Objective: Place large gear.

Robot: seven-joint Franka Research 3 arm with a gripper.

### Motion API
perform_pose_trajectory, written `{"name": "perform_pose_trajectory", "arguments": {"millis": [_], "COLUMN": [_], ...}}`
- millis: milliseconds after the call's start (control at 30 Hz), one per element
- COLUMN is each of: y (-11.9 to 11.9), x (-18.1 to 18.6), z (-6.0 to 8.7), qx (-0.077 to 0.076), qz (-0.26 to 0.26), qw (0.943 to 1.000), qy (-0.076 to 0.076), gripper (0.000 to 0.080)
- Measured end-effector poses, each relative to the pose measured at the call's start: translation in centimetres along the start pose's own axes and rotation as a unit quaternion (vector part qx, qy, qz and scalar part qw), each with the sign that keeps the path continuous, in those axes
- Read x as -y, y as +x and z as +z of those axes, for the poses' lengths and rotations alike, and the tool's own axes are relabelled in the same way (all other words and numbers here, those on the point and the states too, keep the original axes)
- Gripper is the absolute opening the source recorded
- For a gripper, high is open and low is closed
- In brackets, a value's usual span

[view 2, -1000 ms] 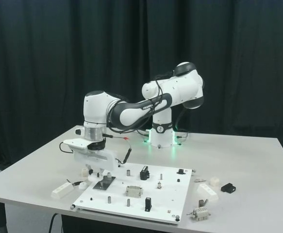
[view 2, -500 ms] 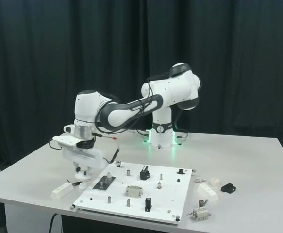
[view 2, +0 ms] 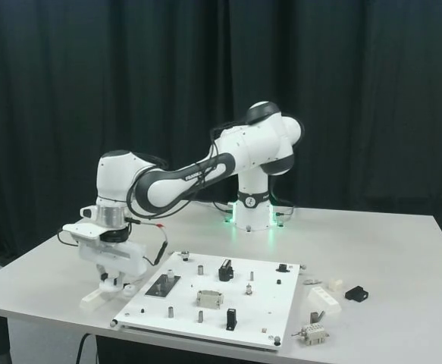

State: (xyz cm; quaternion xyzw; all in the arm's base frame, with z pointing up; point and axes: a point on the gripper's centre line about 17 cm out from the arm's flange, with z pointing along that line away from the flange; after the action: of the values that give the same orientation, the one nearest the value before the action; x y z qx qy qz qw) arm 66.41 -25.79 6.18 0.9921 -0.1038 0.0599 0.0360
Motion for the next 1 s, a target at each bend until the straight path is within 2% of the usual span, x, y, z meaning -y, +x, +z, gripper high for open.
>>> {"name": "perform_pose_trajectory", "arguments": {"millis": [467,733,767,1000], "y": [1.8,2.3,2.4,2.6], "x": [0.1,0.7,0.7,0.7], "z": [1.2,1.5,1.6,1.6], "qx": [0.008,0.014,0.015,0.019], "qz": [-0.01,-0.015,-0.014,-0.015], "qw": [0.9998,0.9997,0.9997,0.9997], "qy": [0.015,0.013,0.012,0.008], "gripper": [0.0329,0.0329,0.0383,0.0383]}}
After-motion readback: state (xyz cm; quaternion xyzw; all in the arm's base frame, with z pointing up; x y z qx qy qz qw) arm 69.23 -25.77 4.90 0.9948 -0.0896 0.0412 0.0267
